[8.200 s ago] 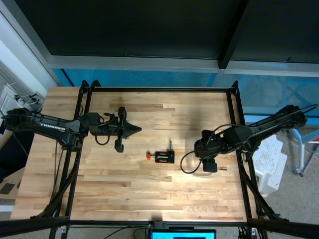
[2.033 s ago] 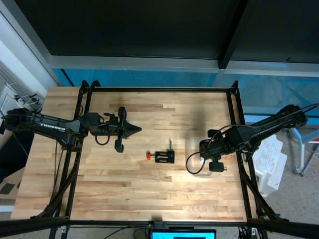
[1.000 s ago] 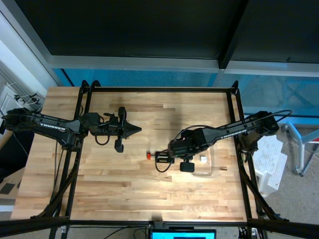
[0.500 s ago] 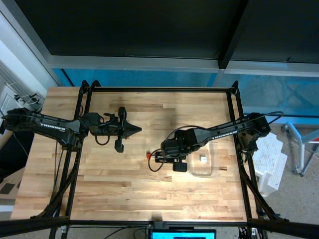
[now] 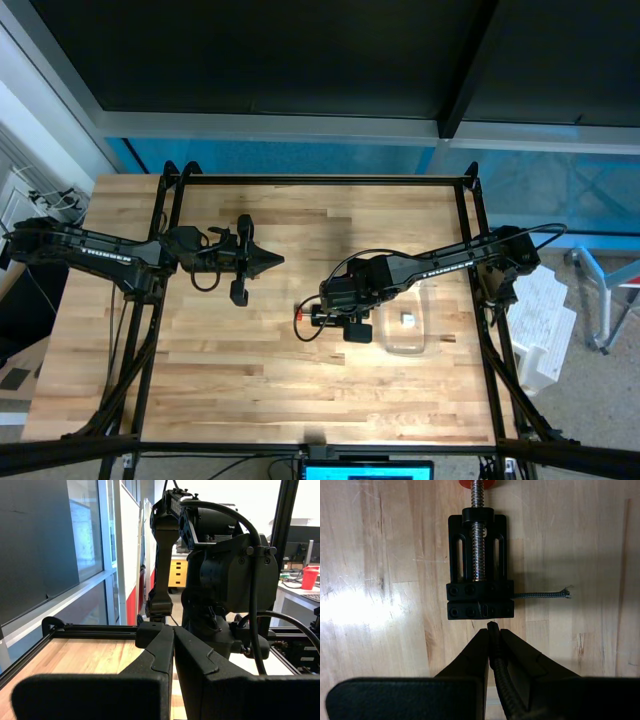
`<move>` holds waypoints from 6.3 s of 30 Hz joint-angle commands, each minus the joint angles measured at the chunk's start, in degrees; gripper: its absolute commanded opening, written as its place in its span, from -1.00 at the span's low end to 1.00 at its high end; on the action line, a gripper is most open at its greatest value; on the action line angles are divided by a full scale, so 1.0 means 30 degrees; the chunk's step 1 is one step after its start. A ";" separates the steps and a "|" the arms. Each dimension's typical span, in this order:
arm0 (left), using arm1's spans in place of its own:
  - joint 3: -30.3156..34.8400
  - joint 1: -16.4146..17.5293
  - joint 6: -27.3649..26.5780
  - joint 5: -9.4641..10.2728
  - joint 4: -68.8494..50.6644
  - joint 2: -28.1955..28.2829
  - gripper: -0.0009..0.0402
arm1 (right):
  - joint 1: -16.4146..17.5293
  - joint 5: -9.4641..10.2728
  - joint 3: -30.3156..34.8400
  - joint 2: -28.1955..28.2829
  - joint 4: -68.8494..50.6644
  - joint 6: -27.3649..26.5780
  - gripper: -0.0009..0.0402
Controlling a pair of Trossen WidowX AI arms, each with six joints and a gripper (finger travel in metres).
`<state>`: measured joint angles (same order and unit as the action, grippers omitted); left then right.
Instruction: Pick the usb-c connector and install on the hub
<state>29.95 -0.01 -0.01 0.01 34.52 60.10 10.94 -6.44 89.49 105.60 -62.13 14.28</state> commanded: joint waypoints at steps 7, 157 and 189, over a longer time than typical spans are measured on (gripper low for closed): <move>0.0000 0.0000 0.0000 0.0000 0.0007 0.0000 -0.96 | 0.0007 0.0015 0.0430 0.0357 -0.0131 0.0109 -0.96; 0.0000 0.0007 0.0000 0.0000 0.0007 0.0007 -0.96 | -0.2521 0.0736 -0.9122 -1.2305 1.0535 -0.2455 -0.92; 0.0000 0.0007 0.0000 0.0000 0.0007 0.0000 -0.96 | -0.3606 0.1668 -1.9686 -1.7420 2.8931 -0.3854 -0.96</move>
<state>29.93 -0.01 -0.01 0.03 34.52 60.10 0.08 -1.41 30.41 53.28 24.69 2.68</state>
